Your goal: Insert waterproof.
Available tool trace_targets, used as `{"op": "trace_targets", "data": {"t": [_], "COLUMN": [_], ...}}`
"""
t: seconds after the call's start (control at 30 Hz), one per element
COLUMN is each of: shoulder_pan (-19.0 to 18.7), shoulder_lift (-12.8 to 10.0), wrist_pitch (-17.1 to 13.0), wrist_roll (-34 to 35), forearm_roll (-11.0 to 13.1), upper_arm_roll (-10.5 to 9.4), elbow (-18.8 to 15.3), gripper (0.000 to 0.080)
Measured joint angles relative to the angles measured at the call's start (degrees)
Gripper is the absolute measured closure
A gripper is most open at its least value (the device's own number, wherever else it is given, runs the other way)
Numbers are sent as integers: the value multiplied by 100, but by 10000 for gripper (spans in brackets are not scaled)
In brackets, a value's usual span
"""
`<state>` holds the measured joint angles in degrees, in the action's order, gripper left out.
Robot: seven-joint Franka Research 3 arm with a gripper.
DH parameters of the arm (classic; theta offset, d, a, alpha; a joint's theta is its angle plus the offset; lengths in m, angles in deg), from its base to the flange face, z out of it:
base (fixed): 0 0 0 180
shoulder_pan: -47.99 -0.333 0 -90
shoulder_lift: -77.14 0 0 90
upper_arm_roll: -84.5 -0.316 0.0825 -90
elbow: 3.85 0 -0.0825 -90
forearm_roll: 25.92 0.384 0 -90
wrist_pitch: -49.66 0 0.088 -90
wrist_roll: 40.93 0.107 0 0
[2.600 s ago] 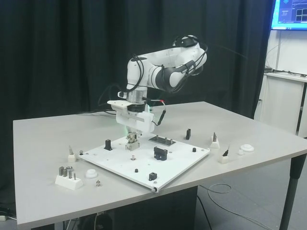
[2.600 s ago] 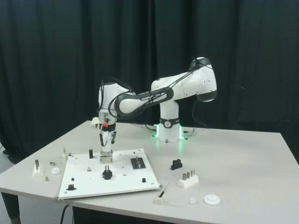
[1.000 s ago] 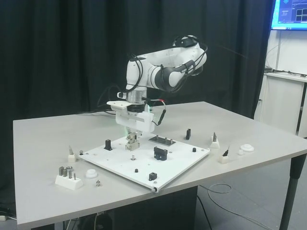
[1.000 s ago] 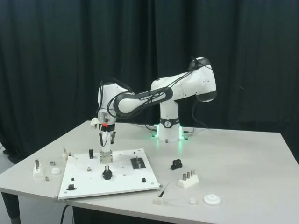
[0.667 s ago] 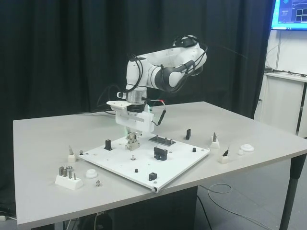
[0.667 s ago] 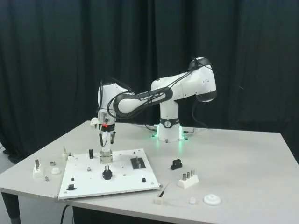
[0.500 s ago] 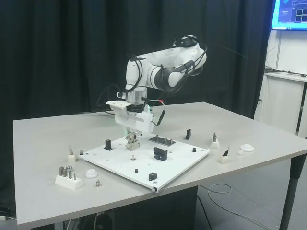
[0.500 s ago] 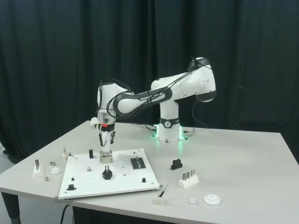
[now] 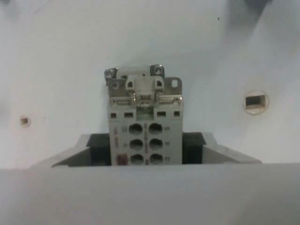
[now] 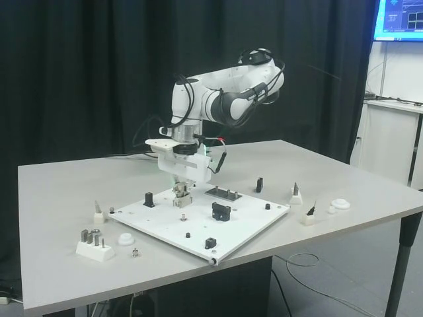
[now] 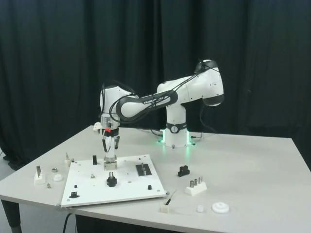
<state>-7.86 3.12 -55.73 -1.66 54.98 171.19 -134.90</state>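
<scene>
1. The connector (image 9: 144, 123) is standing on the white board (image 10: 244, 221), near the board's edge closest to the arm's base, directly under the gripper (image 10: 181, 188).
2. In the wrist view the two black finger pads (image 9: 99, 149) are sitting one at each flank of the connector, touching or nearly touching it; I cannot tell whether they are clamping it or only lying alongside.
3. The connector is looking seated in its metal mount, so the insertion is probably finished or nearly so; what seems left is letting go and lifting clear.
4. Its long axis is running straight up from the board, with the face of six round holes and the metal latch pointing up at the wrist camera.
</scene>
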Motion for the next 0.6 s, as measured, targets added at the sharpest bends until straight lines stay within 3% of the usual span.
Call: {"op": "trace_targets", "data": {"t": [0.6], "shoulder_pan": [65], "shoulder_lift": [0], "wrist_pitch": [40], "wrist_roll": [-16], "forearm_roll": [9], "upper_arm_roll": [-16], "elbow": [107], "gripper": [491]}}
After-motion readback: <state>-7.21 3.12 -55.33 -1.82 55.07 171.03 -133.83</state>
